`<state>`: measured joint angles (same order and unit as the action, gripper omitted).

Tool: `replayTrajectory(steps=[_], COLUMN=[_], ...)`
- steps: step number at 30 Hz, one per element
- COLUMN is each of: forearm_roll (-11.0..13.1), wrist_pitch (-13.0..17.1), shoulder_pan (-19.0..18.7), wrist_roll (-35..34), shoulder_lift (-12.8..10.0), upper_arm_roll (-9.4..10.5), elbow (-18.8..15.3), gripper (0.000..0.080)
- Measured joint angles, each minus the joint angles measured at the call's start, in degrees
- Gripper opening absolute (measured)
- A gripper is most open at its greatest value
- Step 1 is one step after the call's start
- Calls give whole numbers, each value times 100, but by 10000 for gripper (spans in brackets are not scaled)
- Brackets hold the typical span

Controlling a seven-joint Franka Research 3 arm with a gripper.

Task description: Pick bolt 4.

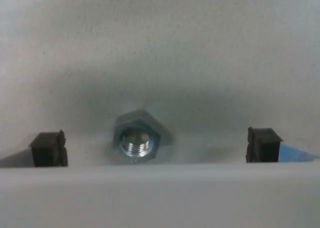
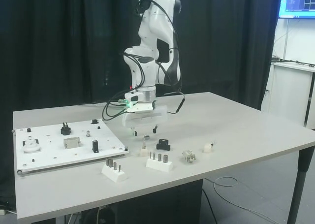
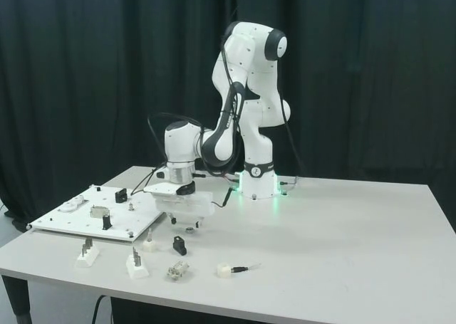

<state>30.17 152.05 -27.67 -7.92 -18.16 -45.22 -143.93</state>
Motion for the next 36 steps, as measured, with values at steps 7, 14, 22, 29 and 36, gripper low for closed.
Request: replayTrajectory(steps=[7, 14, 22, 29, 36], forearm_roll=[64, 109, 110, 126, 245], wrist_pitch=[62, 152, 209, 252, 255], shoulder_pan=[5, 14, 37, 65, 170], wrist_roll=[-77, -179, -303, -348, -370], shoulder_lift=[-118, -223, -291, -331, -329], upper_arm_roll=[96, 179, 257, 307, 412], elbow=[-16, -23, -34, -42, -49], gripper=[800, 800, 800, 800, 790])
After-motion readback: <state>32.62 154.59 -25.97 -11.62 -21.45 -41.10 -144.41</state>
